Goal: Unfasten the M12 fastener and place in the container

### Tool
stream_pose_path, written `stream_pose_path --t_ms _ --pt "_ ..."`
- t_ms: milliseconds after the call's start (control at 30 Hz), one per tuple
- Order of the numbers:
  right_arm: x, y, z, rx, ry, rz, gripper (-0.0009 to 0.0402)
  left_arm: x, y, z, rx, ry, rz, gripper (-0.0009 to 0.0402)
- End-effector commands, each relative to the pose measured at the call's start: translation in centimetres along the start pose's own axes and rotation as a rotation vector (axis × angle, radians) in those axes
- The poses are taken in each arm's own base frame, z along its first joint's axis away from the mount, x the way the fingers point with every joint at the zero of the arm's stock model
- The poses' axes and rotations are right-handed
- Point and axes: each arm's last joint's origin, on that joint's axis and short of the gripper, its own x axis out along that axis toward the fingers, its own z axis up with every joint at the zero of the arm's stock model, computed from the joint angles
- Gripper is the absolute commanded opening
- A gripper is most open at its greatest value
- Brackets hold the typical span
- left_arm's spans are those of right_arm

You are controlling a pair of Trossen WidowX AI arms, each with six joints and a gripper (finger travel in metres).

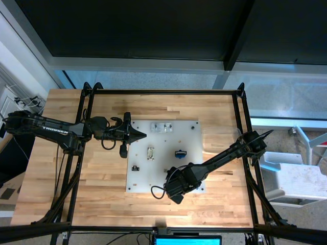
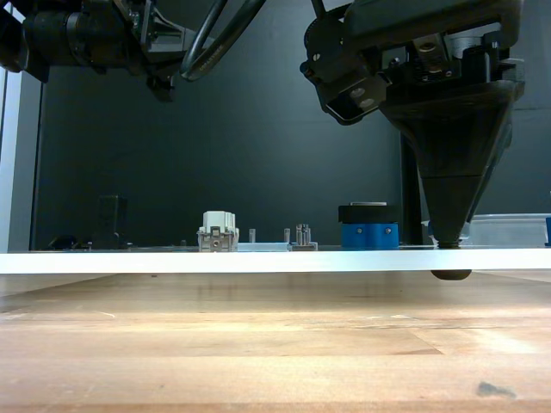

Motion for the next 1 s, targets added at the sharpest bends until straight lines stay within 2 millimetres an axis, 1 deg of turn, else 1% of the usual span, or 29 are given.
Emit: stream_pose_path --t_ms 33,133,267,500,633,767,900,1000 --pt "-0.1 0.1 0.0 -0.028 -0.002 0.008 0.0041 0.0 0.0 0.0 0.0 0.0 0.0 0.0" --pt "-0.1 0.1 0.0 -0.088 0.003 0.012 0.0018 0.0 0.0 0.0 0.0 0.0 0.0 0.0" --pt "-0.1 0.1 0.0 -0.296 0.001 0.014 -0.0002 0.0 0.0 0.0 0.0 0.0 0.0 0.0" --pt "-0.2 0.1 0.0 -0.78 -0.005 0.015 0.0008 0.0 0.0 0.0 0.0 0.0 0.0 0.0" --pt "-0.4 0.0 0.0 -0.977 -0.008 0.016 0.0009 0.0 0.0 0.0 0.0 0.0 0.0 0.0" --pt "-0.8 -0.1 0.0 -1.069 -0.019 0.017 0.0008 0.0 0.0 0.0 0.0 0.0 0.0 0.0" --pt "-1.6 -0.1 0.0 -1.072 -0.036 0.027 0.0008 0.0 0.0 0.0 0.0 0.0 0.0 0.0" --pt "-2.5 -0.3 0.0 -1.065 -0.053 0.037 0.0008 0.0 0.0 0.0 0.0 0.0 0.0 0.0"
